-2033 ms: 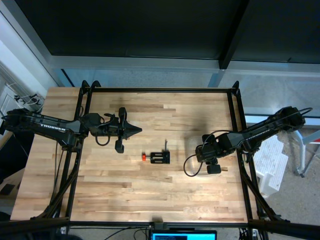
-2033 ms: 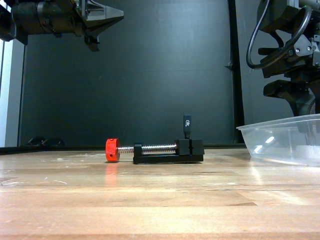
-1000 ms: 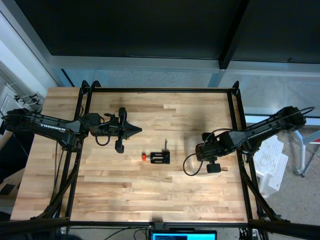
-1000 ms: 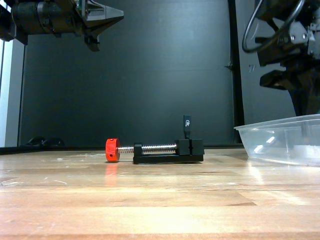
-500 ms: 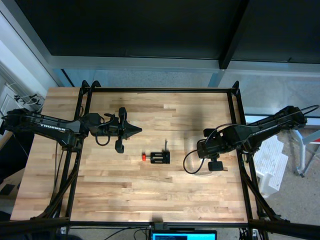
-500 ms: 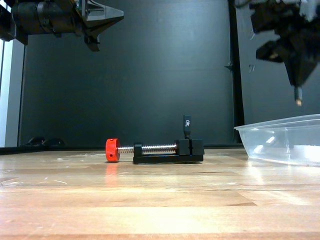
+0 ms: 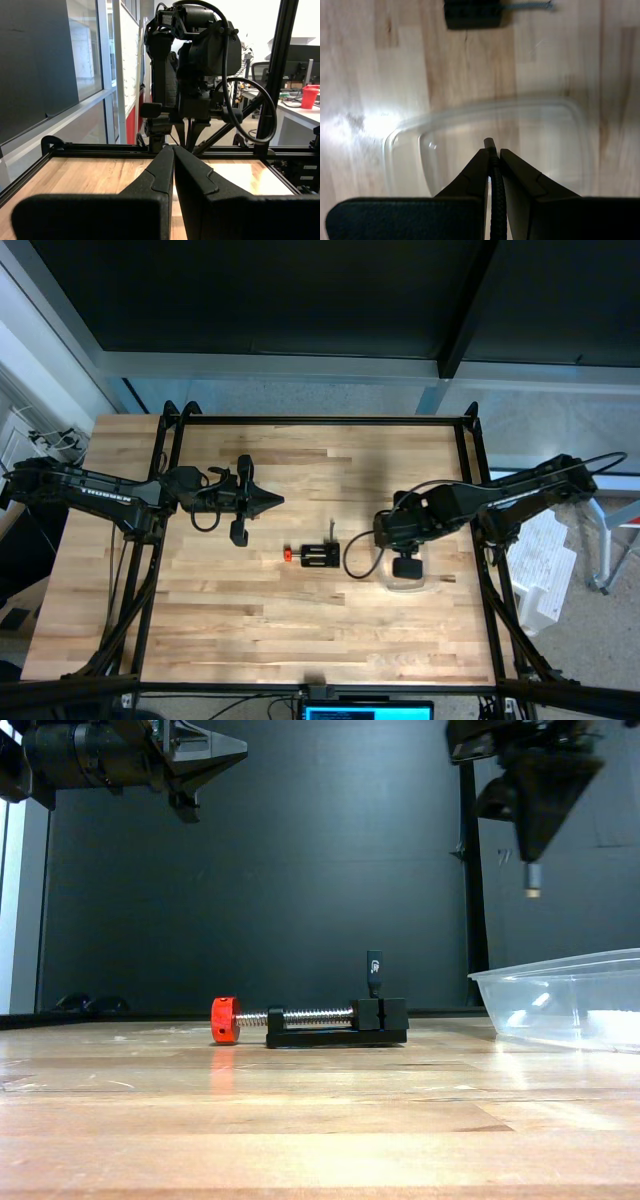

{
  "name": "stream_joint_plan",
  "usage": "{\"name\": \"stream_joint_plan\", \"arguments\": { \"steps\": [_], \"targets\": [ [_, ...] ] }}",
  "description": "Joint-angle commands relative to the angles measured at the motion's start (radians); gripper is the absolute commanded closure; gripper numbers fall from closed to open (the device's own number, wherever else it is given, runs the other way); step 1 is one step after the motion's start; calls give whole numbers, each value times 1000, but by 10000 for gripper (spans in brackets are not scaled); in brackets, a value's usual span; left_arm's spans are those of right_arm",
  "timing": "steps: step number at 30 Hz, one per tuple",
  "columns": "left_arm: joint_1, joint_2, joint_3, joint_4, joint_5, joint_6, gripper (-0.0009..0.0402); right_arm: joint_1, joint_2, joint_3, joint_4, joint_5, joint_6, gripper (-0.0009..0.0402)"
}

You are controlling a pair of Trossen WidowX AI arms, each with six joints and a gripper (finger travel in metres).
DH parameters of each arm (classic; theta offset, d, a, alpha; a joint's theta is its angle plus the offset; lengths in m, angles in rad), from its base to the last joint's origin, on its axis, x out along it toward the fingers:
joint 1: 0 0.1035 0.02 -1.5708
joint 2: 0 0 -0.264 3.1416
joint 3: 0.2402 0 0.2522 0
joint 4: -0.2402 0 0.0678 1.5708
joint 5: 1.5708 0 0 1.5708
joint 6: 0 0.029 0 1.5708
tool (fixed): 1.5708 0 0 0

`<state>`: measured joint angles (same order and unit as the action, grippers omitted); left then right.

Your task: Pick the USB-C connector and install on taskboard

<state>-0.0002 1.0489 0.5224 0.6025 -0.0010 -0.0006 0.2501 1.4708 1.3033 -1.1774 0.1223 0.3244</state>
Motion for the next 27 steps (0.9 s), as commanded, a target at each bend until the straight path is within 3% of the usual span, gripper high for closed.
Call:
{"name": "stream_joint_plan", "arguments": {
  "steps": [1,20,24,27],
  "targets": [
    [0,0,0,0,0,0,393,-10,54,52,-3,35,2,393],
    [0,0,0,0,0,0,393,-59,373,368,-17,30,80,393],
    [0,0,0,0,0,0,393,-63,429,439,-18,-20,63,393],
    [0,0,0,0,0,0,393,-63,465,492,-20,-19,53,393]
  ]
}}
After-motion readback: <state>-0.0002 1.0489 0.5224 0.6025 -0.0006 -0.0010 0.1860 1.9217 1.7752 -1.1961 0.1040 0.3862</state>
